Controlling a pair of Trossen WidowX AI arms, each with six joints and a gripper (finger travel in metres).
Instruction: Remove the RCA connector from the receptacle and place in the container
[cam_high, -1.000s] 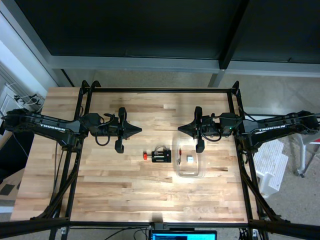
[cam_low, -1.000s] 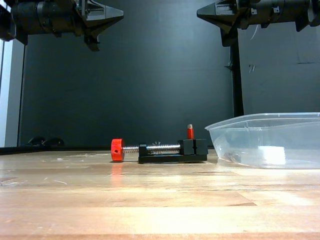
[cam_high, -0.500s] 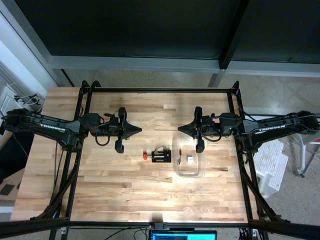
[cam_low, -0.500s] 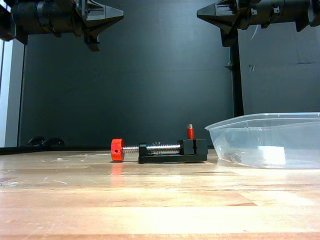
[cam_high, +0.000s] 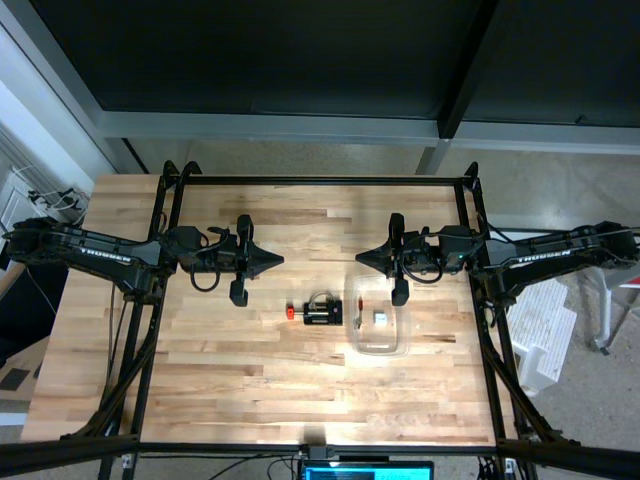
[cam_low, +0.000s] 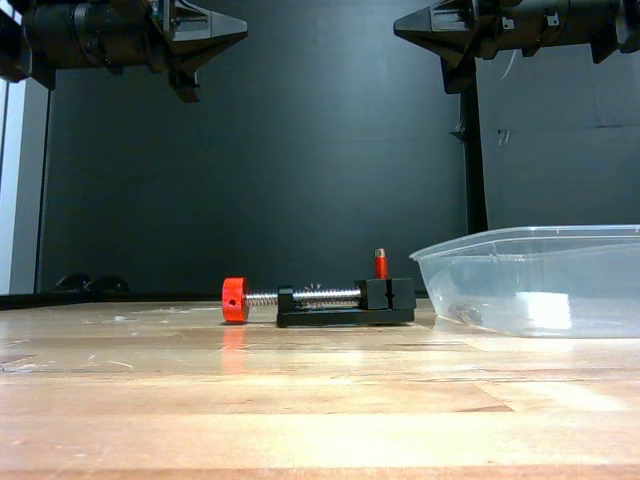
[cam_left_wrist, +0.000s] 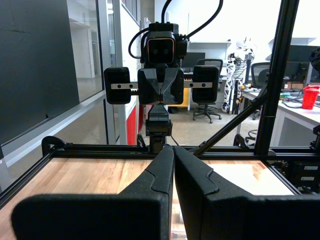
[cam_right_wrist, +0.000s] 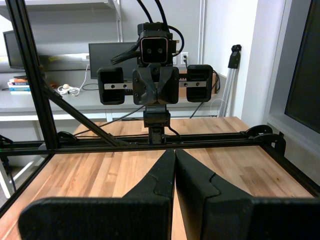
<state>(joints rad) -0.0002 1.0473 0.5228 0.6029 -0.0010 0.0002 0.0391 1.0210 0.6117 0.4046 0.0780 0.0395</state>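
A wooden table (cam_high: 250, 380) lies beneath the left gripper (cam_high: 281, 260) and the right gripper (cam_high: 358, 257), edged by a black frame (cam_high: 320, 181). A small white square (cam_high: 381, 318) sits below the right gripper, nearer the front edge. A lit screen (cam_high: 367, 470) shows at that edge, between both grippers. Papers (cam_high: 545, 335) lie on the floor, well outside the right gripper.

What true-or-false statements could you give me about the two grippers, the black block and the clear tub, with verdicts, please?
1. The left gripper hangs above the table with its fingers shut on nothing. True.
2. The right gripper is reaching down into the container. False: it hangs well above the table, fingers shut and empty.
3. The receptacle stands inside the container. False: it sits on the table beside the container, on the left arm's side.
4. A small white piece lies in the container. True.
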